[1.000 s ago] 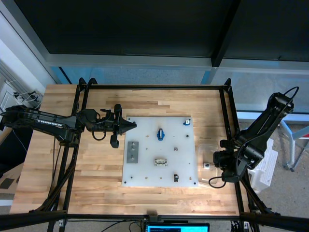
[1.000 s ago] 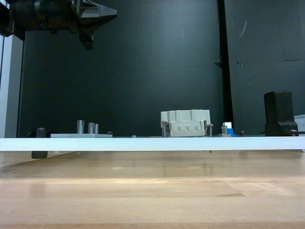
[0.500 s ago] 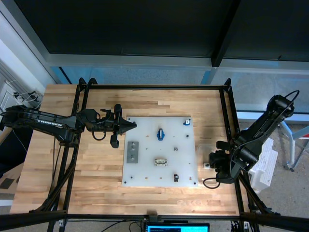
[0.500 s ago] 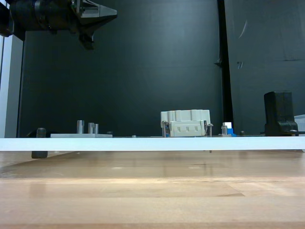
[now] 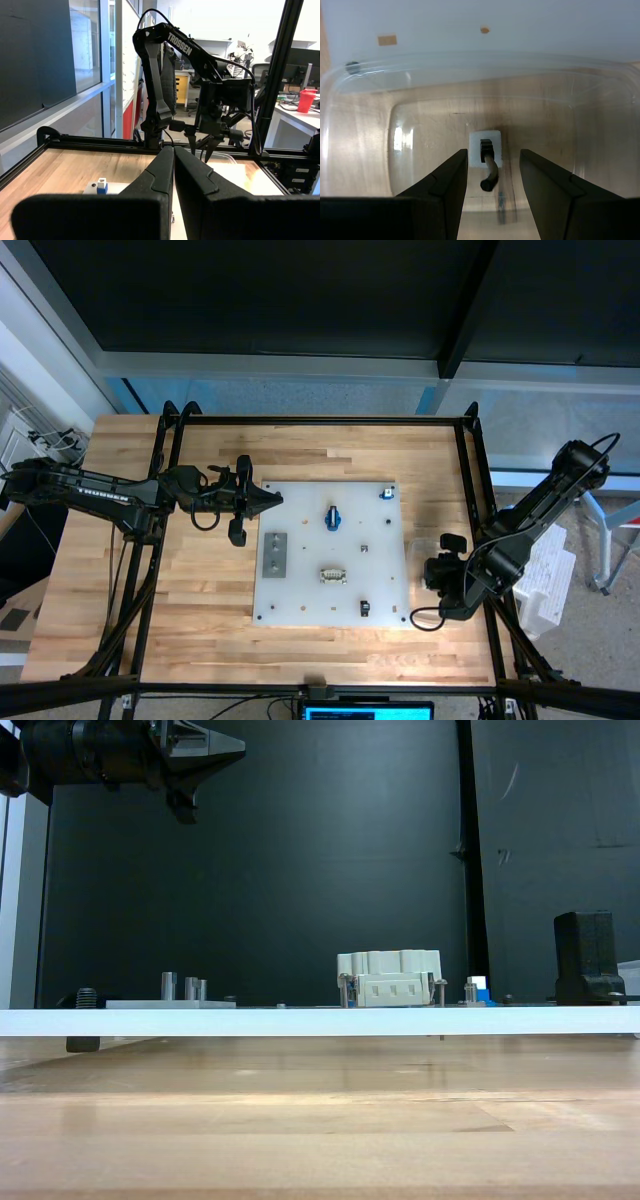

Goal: Pick the USB connector and install on taskboard

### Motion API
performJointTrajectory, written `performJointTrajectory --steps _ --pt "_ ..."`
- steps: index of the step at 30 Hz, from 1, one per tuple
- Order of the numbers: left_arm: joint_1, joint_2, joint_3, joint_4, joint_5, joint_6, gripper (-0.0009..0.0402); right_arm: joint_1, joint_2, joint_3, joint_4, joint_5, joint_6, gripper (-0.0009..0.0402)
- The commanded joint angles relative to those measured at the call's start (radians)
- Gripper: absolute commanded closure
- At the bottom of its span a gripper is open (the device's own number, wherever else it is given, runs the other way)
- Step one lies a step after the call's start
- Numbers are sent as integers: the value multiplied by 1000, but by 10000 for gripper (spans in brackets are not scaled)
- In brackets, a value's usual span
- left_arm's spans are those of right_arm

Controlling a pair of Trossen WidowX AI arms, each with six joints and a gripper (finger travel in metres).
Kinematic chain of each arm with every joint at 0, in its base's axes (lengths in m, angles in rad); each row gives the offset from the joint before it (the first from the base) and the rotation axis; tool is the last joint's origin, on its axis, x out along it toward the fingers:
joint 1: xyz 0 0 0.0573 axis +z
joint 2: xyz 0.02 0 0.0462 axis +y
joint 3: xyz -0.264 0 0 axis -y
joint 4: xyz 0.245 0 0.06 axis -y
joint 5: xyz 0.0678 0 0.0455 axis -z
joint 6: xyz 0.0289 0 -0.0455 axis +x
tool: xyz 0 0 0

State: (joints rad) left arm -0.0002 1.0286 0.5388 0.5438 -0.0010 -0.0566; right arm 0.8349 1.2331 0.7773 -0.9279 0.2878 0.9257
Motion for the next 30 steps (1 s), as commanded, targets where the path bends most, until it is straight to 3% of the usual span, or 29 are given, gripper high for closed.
performJointTrajectory --steps 1,30 --pt "0 0 0 0 0 0 393 0 5 -13 19 -1 0 251" --pt "0 0 0 0 0 0 393 0 53 -95 137 2 8 252"
